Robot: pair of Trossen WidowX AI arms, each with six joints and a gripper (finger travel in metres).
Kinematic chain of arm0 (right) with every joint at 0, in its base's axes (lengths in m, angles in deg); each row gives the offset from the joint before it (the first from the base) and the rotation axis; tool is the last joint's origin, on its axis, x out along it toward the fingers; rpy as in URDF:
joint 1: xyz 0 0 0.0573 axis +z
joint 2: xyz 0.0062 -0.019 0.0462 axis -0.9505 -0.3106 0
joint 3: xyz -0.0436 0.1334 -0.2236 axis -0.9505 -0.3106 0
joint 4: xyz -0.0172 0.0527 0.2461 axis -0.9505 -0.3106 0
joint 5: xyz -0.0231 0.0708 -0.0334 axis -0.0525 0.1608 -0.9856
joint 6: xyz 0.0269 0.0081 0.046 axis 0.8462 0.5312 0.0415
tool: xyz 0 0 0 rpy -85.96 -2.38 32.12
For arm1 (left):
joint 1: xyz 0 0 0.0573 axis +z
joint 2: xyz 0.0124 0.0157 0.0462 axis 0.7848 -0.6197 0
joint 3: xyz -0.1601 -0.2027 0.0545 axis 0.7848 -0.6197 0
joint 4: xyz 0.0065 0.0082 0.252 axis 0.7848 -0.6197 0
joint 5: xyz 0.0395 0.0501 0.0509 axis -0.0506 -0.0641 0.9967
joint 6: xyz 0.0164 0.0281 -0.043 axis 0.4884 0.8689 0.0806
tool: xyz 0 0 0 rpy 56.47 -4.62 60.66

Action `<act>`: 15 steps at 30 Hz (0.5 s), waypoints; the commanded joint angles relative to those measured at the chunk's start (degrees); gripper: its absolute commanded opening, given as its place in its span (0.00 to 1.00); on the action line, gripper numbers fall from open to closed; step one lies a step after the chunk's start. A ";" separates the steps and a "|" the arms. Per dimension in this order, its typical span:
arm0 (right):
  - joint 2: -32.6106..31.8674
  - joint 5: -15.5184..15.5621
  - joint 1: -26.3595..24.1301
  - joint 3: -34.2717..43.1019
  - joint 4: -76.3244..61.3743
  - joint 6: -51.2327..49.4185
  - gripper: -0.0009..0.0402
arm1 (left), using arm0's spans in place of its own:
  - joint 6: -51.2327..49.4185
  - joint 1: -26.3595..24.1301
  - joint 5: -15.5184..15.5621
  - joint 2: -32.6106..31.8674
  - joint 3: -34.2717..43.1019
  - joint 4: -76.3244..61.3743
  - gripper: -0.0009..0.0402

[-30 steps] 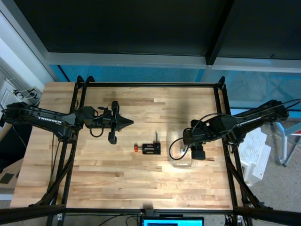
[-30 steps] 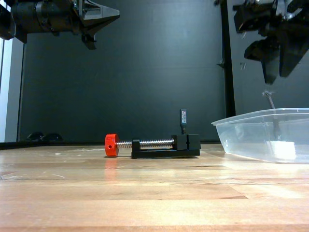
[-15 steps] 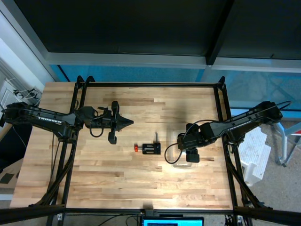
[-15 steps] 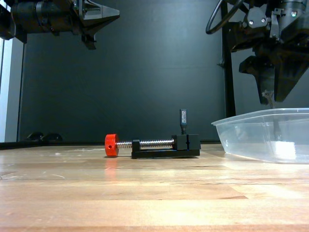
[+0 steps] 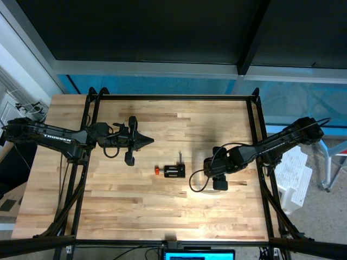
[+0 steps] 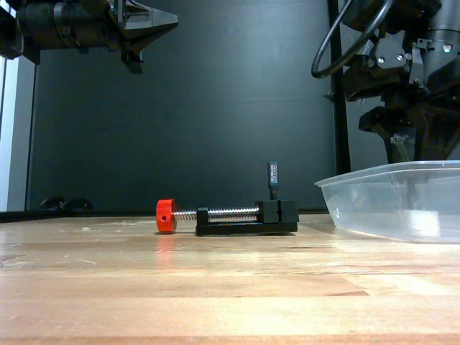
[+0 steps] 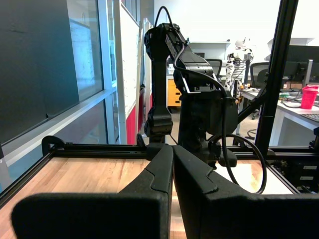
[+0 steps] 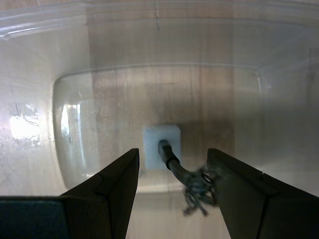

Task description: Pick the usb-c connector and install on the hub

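The usb-c connector (image 8: pixel 161 143) is a white block with a short dark cable stub, frayed at its end. It lies free on the floor of a clear plastic tub (image 8: pixel 45 27). My right gripper (image 8: pixel 171 152) hangs open just above it, one finger on either side and neither touching. In the low view the right gripper (image 6: pixel 411 140) dips to the tub's rim (image 6: pixel 359 180), and the connector (image 6: pixel 422 221) shows through the wall. The hub (image 6: pixel 272 176) stands upright in a small black vise (image 6: pixel 241 215). My left gripper (image 5: pixel 148 141) is shut and empty, high over the table's left.
The vise (image 5: pixel 173 171) with its red knob (image 6: pixel 166 215) sits mid-table, just left of the tub (image 5: pixel 198 186). A black frame (image 5: pixel 173 97) runs round the table's edges. The right arm's cable loops (image 5: pixel 196 184) beside the tub.
My right gripper has come down toward the tub and shifted a little left, closing in on the connector. The left arm, vise and hub have not moved.
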 commanded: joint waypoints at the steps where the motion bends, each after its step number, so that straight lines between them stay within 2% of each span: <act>1: -0.13 -0.11 0.15 -0.55 0.70 0.02 0.46 | 0.02 0.00 -0.02 0.00 0.00 0.02 0.02; 15: -1.07 -0.13 0.42 -2.82 4.52 0.15 0.37 | 0.02 0.00 -0.02 0.00 0.00 0.02 0.02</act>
